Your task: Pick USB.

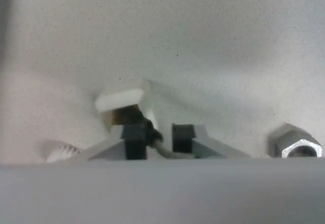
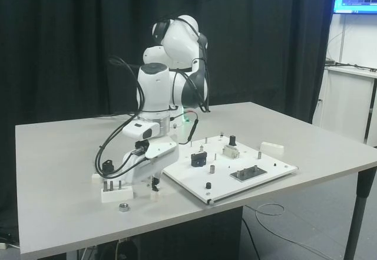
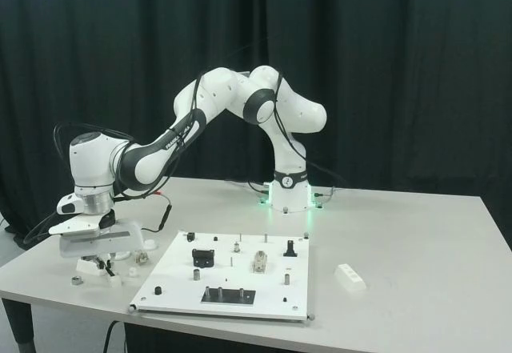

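The USB [image 1: 122, 98] is a small white block with a darker metal end, lying on the grey table [image 1: 213, 41]. In the wrist view it sits just beyond one black fingertip [image 1: 136, 140], touching or nearly touching it, not between the two. My gripper [image 1: 160, 138] is open by a narrow gap, and a thin grey wire runs through that gap. In the room views the gripper [image 2: 154, 183] [image 3: 104, 268] hangs low over the table, beside the white board's near corner. The USB itself is hidden by the hand there.
A metal nut [image 1: 295, 144] [image 2: 124, 206] and a white toothed wheel [image 1: 61, 152] lie close to the fingers. A white peg holder [image 2: 115, 193] stands next to the hand. The white board [image 2: 266, 177] [image 3: 172, 279] carries several small parts. A white block [image 2: 272, 148] [image 3: 350, 277] lies past it.
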`<state>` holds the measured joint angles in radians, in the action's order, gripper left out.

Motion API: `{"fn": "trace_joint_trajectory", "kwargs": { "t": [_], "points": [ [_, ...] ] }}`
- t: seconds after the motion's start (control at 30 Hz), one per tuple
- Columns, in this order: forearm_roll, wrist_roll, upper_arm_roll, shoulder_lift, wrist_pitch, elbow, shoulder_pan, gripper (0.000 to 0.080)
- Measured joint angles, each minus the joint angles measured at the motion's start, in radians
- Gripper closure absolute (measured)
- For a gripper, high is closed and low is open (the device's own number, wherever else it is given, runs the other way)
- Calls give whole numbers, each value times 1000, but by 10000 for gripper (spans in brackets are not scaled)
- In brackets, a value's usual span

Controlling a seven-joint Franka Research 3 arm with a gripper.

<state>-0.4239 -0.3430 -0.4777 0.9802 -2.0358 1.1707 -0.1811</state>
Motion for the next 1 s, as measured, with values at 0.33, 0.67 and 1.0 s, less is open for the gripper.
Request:
{"fn": "trace_joint_trajectory", "kwargs": {
  "t": [0.33,0.67,1.0],
  "points": [
    [0,0,1,0,14,-11,0,726],
    [0,0,-13,0,70,-46,-3,774],
    [0,0,-35,-1,149,-102,-7,774]
  ]
}}
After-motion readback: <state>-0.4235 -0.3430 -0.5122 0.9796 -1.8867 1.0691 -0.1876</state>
